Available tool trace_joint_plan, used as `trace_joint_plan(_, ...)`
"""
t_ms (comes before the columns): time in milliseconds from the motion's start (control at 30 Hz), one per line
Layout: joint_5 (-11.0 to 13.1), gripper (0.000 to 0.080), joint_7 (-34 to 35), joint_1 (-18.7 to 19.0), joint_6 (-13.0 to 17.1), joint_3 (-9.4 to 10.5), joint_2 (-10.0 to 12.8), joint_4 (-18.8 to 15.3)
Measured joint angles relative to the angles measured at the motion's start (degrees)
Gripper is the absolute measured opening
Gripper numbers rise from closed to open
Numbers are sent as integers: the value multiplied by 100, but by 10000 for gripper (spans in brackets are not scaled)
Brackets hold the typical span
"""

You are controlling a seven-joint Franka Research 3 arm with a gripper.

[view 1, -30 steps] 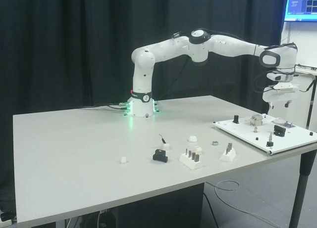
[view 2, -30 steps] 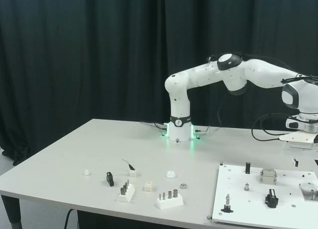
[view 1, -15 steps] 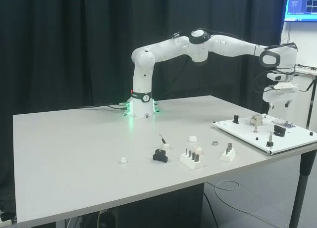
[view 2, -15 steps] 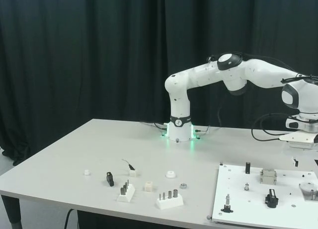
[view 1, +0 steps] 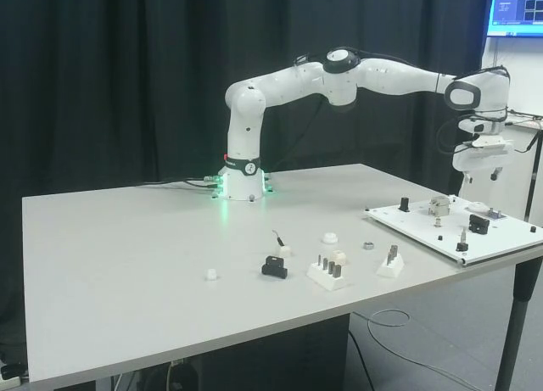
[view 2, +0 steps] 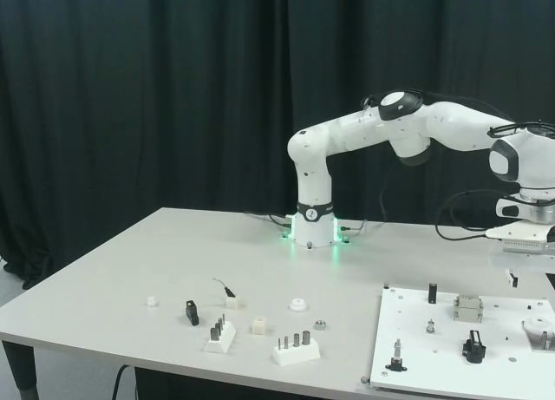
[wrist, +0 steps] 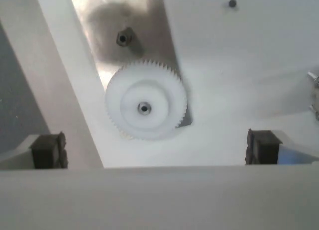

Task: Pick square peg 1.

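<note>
Two white holders with grey upright pegs stand near the table's front edge, one beside a white cube and one closer to the board. Which peg is square peg 1 I cannot tell. My gripper hangs far from both holders, above the far right part of the white board. It is open and holds nothing. Directly under it in the wrist view lies a white gear on the board.
The board carries small black and grey fixtures. On the table lie a black clip, a plug with a wire, a white ring, a nut and a small white cap. The arm's base glows green.
The hand has risen a little above the board's far right part. The fingers stay open, and nothing on the table has moved.
</note>
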Motion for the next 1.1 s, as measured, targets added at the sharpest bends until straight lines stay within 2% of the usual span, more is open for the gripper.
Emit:
trace_joint_plan(400,0,800,-142,-6,-152,-276,-3,-30)
trace_joint_plan(600,-61,800,-382,-32,-321,-462,-2,-115)
trace_joint_plan(800,-285,800,-676,-93,-602,-651,-2,-217)
trace_joint_plan(1100,-795,800,-1135,-280,-1061,-813,-3,-336)
